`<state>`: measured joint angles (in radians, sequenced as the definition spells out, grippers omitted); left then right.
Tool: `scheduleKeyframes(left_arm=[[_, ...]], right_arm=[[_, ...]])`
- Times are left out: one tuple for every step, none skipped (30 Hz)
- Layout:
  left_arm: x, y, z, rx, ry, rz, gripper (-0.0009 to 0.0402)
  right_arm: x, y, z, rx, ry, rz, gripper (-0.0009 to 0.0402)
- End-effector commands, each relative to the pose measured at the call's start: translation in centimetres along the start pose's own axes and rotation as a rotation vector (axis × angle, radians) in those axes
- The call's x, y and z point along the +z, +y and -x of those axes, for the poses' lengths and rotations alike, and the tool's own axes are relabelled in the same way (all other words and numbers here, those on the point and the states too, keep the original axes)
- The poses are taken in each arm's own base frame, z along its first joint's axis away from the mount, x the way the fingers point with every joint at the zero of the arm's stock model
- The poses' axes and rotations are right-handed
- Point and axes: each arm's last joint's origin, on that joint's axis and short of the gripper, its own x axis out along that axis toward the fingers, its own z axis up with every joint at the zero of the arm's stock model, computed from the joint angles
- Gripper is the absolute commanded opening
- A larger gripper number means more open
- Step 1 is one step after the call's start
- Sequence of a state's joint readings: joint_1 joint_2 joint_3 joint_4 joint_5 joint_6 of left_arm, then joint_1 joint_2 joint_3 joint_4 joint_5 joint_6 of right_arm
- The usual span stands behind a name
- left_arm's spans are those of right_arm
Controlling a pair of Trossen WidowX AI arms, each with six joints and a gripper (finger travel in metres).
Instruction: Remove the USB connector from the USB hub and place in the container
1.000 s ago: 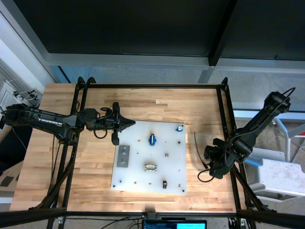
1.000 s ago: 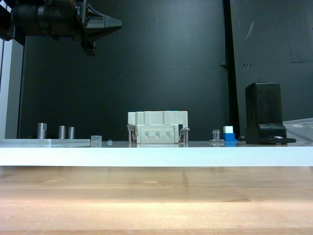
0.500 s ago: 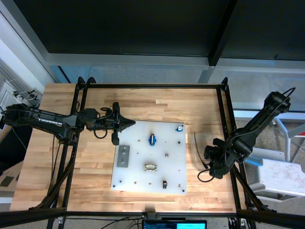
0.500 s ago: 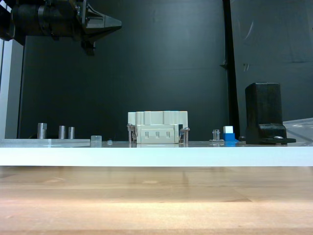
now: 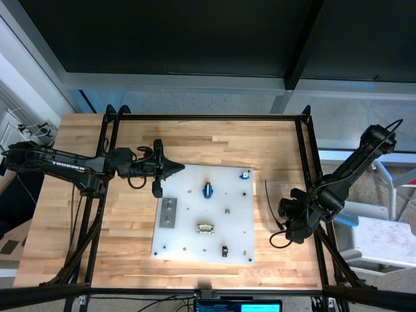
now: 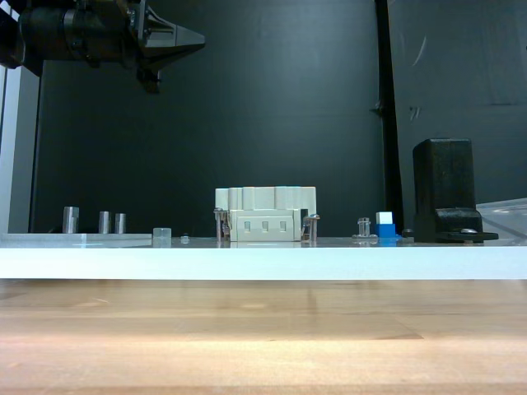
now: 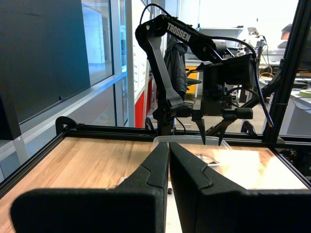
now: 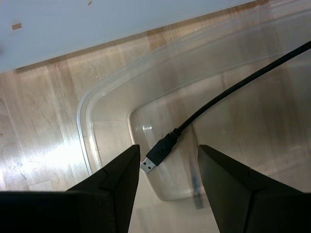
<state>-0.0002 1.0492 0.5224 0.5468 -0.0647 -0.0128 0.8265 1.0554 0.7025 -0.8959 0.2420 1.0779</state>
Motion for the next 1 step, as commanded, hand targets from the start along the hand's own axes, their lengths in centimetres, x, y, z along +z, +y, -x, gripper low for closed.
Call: scheduleKeyframes(left_arm=[[0.02,0.0,0.0,0.0,-0.001,0.0,0.0001]], right_arm=[[0.0,0.0,0.0,0.0,0.0,0.0,0.0165]])
